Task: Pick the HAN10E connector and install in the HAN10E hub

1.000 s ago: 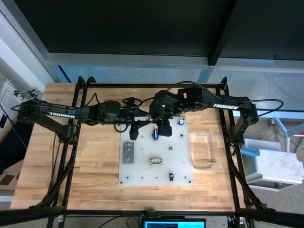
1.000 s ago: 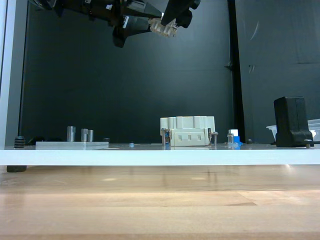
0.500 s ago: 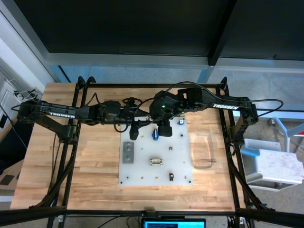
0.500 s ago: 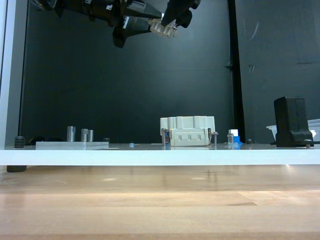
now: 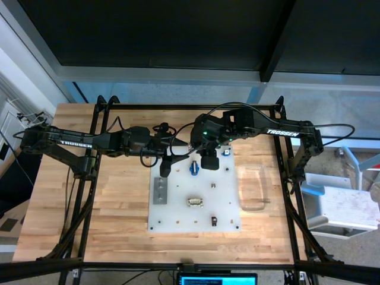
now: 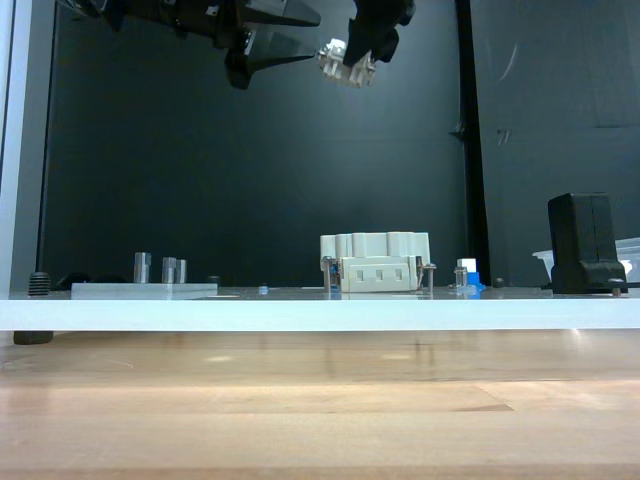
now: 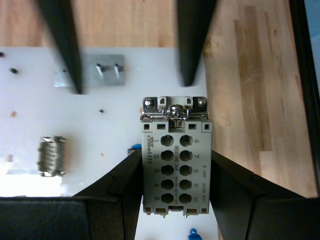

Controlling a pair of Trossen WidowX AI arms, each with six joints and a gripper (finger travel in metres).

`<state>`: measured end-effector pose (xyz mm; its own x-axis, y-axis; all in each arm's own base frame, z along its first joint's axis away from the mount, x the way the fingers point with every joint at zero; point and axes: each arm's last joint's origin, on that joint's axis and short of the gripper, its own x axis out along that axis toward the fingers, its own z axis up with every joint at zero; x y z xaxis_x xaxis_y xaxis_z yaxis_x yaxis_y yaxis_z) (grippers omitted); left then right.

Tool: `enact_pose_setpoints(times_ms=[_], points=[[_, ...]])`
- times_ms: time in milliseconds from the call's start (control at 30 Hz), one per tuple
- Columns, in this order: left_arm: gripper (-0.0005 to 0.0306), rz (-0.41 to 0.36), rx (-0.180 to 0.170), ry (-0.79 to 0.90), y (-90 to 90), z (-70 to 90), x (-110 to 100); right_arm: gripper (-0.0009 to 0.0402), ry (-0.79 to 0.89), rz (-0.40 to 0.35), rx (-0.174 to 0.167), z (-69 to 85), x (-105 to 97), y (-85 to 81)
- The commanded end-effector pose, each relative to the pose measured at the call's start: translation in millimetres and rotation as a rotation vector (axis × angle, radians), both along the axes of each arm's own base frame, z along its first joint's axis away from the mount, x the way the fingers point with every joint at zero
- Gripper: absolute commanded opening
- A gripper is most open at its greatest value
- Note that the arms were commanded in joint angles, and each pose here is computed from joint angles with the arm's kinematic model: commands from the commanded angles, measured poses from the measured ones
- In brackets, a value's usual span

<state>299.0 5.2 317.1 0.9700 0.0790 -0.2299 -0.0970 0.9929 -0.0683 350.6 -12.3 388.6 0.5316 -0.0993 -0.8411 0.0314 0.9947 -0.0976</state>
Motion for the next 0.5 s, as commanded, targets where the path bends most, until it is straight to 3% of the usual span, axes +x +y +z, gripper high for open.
enact_pose_setpoints(times_ms=[33,300,500], points=[[0.0232,0.003,0.009,0.014,0.7,-1.0,-3,0.0059,-0.016,-0.009,0.014,5.0,-4,1.1],[0.0234,0.008,0.019,0.022,1.3,-2.5,-17,0.0059,-0.024,-0.029,0.047,10.9,-12,11.8],[0.0230,0.017,0.028,0.060,2.4,4.2,-35,0.0068,-0.024,-0.008,0.073,10.6,-12,32.2]])
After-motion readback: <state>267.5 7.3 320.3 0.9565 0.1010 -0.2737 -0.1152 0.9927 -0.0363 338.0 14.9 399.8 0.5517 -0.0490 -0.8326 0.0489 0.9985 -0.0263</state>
